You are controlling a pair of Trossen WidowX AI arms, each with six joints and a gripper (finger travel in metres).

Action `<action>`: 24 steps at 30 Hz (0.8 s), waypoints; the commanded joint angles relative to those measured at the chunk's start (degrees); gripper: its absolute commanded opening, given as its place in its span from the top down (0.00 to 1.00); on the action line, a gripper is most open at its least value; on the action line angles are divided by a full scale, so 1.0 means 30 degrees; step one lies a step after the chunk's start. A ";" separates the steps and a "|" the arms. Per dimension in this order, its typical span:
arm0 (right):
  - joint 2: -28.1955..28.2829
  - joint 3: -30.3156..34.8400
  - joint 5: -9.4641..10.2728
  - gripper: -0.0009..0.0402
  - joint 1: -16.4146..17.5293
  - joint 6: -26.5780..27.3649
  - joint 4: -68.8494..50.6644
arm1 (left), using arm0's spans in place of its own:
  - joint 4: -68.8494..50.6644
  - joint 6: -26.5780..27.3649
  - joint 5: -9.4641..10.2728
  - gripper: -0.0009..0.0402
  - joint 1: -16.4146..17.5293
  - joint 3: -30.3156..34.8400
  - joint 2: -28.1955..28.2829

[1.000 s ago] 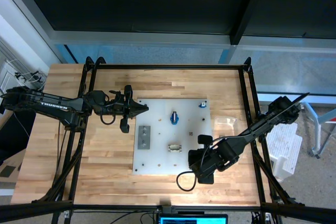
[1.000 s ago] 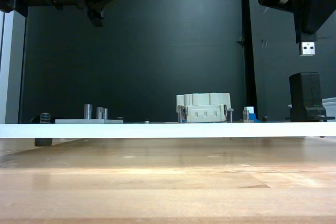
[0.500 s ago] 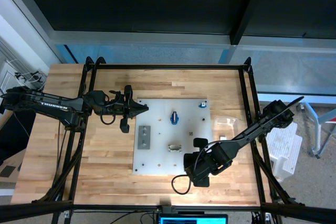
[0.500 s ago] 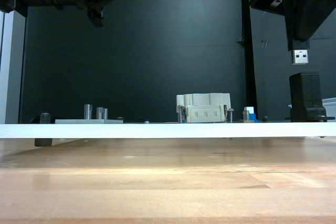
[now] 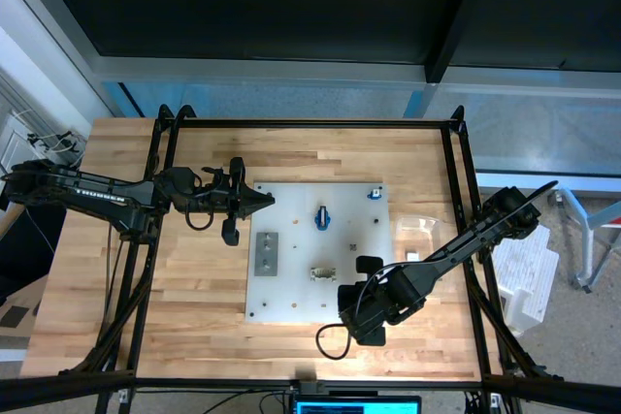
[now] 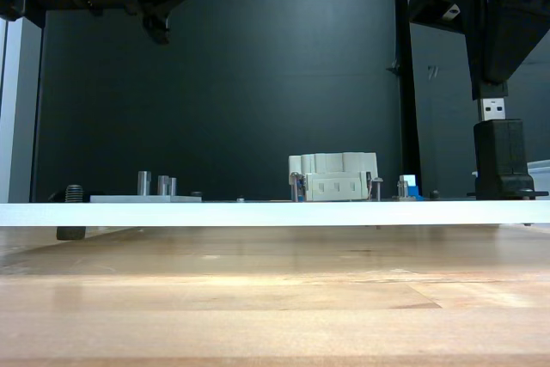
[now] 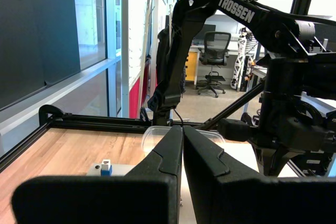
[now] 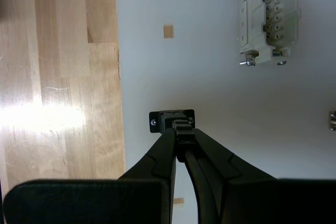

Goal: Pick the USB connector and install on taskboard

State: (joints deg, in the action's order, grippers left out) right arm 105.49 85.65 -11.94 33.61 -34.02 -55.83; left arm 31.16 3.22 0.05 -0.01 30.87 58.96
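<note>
Right gripper [image 6: 491,92] hung upright over the near right corner of the taskboard [image 5: 291,283], fingers clamped on the USB connector [image 6: 491,109]. Connector: small dark body, mostly hidden between the fingers, with a short silver metal shell pointing straight down. The shell's lower end met the mouth of the small black socket [image 6: 502,159]; depth of entry could not be told. Left gripper [image 7: 182,136] hovered high by the board's far left corner, fingers pressed together, holding nothing.
</note>
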 commanded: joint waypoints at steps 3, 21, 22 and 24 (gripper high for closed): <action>0.0015 -0.0022 0.0022 0.98 0.0007 -0.0015 -0.0044 | 0.0007 0.0000 0.0000 0.98 0.0000 0.0000 0.0000; 0.0015 -0.0036 0.0306 0.98 0.0007 0.0015 -0.0219 | 0.0007 0.0000 0.0000 0.98 0.0000 0.0000 0.0000; 0.0015 -0.0036 0.0306 0.98 0.0007 0.0022 -0.0226 | 0.0007 0.0000 0.0000 0.98 0.0000 0.0000 0.0000; 0.0015 -0.0044 0.0313 0.98 0.0007 0.0109 -0.0219 | 0.0007 0.0000 0.0000 0.98 0.0000 0.0000 0.0000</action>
State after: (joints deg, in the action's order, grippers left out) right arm 105.51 85.56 -11.07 33.61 -33.91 -56.36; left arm 31.16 3.25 0.05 -0.01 30.87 58.96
